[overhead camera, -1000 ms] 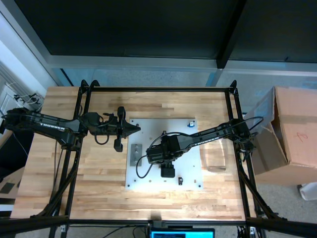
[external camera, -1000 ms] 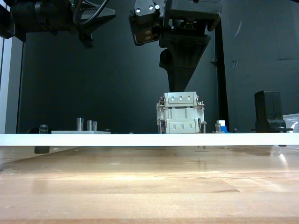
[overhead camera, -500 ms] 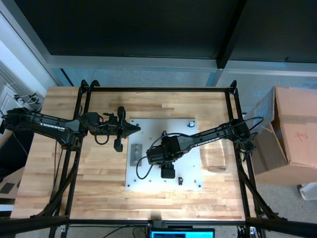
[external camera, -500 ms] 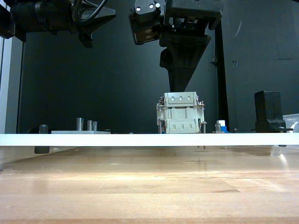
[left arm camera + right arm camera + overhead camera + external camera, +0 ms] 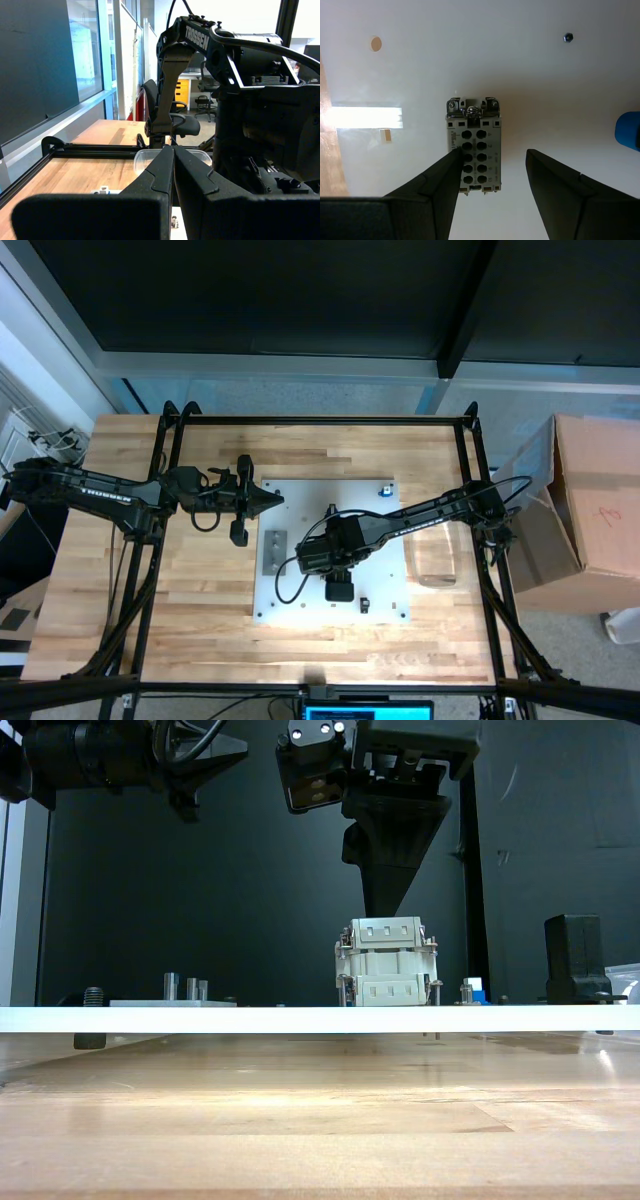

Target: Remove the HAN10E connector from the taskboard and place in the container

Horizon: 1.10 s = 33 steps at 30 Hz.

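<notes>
The HAN10E connector (image 5: 387,965) is seated on the taskboard (image 5: 200,1018) beneath the spread right gripper (image 5: 493,153), seemingly untouched; the closed left gripper (image 5: 173,156) is held high at the board's left.

Right gripper (image 5: 493,155), fingers spread, hung directly over the seated HAN10E connector (image 5: 387,965), bare taskboard (image 5: 300,605) between it and metal posts (image 5: 185,988) left, black block (image 5: 574,960) right, left gripper (image 5: 262,499), fingers together, high over the left edge.
</notes>
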Each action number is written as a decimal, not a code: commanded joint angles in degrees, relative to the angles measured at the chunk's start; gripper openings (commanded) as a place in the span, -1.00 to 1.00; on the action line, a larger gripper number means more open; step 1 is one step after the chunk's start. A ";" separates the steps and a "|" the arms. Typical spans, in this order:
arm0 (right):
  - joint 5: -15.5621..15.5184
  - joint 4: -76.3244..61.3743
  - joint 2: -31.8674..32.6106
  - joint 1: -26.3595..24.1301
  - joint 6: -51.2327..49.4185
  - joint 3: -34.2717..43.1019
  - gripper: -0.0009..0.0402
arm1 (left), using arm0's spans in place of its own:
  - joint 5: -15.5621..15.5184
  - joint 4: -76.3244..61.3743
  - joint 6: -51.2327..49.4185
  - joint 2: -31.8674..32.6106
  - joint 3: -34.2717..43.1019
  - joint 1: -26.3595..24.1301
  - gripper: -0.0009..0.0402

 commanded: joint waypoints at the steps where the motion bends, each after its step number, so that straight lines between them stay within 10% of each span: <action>1: 0.17 -0.22 0.09 0.04 -0.02 -0.04 -0.22 | 0.00 0.00 0.00 0.02 0.00 0.00 -0.96; 18: 0.13 -0.22 0.07 0.61 -0.04 -0.04 -0.97 | 0.00 0.00 0.00 0.00 0.00 0.00 -0.96; 33: 0.15 -0.76 -0.37 0.72 -0.02 -0.02 -0.95 | 0.00 0.00 0.00 0.02 0.00 0.00 -0.96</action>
